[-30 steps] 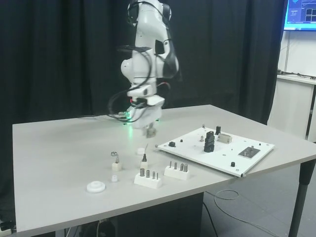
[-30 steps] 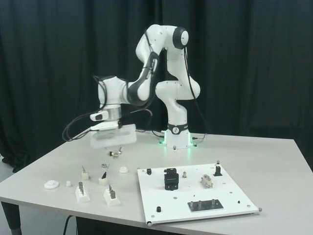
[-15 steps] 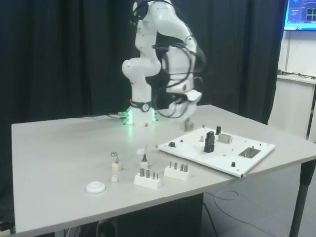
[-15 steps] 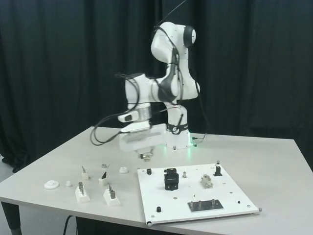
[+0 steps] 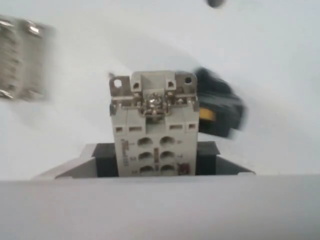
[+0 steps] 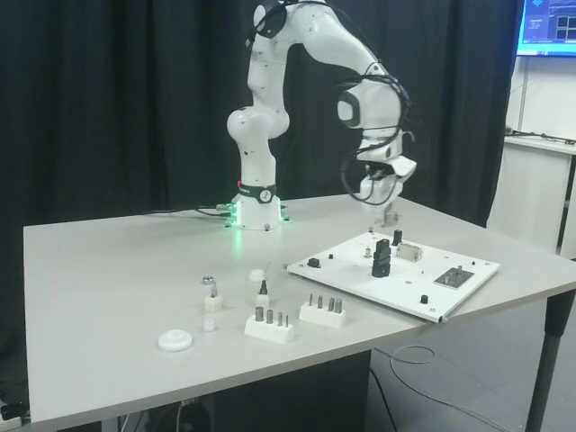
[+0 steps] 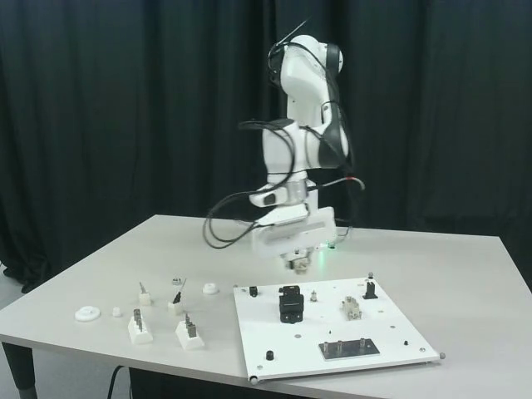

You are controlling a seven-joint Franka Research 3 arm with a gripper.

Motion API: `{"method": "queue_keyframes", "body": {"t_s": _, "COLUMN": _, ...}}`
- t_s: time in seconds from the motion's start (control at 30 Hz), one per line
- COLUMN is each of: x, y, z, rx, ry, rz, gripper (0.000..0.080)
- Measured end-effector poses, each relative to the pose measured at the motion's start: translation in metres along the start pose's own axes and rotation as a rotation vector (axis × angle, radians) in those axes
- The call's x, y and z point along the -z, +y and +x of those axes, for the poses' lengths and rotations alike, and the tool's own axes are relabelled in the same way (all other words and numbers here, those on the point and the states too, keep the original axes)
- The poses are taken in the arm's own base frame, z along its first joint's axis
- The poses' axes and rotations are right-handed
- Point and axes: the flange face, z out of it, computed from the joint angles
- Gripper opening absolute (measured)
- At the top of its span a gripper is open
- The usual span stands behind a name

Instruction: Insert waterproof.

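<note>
Jaws [image 7: 294,263] clenched on a grey-white connector block [image 5: 152,132], raised above the white board [image 7: 332,332] beside its black block [image 7: 290,303], small white part holders [image 7: 140,328] apart on the grey surface [image 7: 449,274].

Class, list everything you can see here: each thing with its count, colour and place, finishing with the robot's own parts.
table: one, grey, under everything
curtain: one, black, behind the table
board: one, white, flat on the table near its edge
block: one, black, upright on the board
socket: one, grey, on the board beside the block
peg holders: two, white, on the table beside the board
disc: one, white, on the table past the holders
connector: one, white and grey, held in the end effector
arm: one, white, bolted to the table
end effector: one, above the board, closed on the connector
</note>
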Motion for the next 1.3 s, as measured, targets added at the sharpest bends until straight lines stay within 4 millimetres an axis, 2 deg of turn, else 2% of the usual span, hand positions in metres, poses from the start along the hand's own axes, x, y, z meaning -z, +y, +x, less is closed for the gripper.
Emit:
{"method": "queue_keyframes", "body": {"t_s": 0.27, "x": -0.011, "y": -0.048, "z": -0.017, "rx": -0.028, "ry": -0.004, "rz": -0.042, "gripper": 0.0313}}
{"method": "queue_keyframes", "body": {"t_s": 0.53, "x": -0.033, "y": -0.083, "z": -0.028, "rx": -0.029, "ry": -0.016, "rz": -0.089, "gripper": 0.0313}}
{"method": "queue_keyframes", "body": {"t_s": 0.93, "x": -0.067, "y": -0.121, "z": -0.026, "rx": -0.04, "ry": -0.069, "rz": -0.194, "gripper": 0.0313}}
{"method": "queue_keyframes", "body": {"t_s": 1.3, "x": -0.077, "y": -0.146, "z": -0.02, "rx": -0.082, "ry": -0.121, "rz": -0.301, "gripper": 0.0313}}
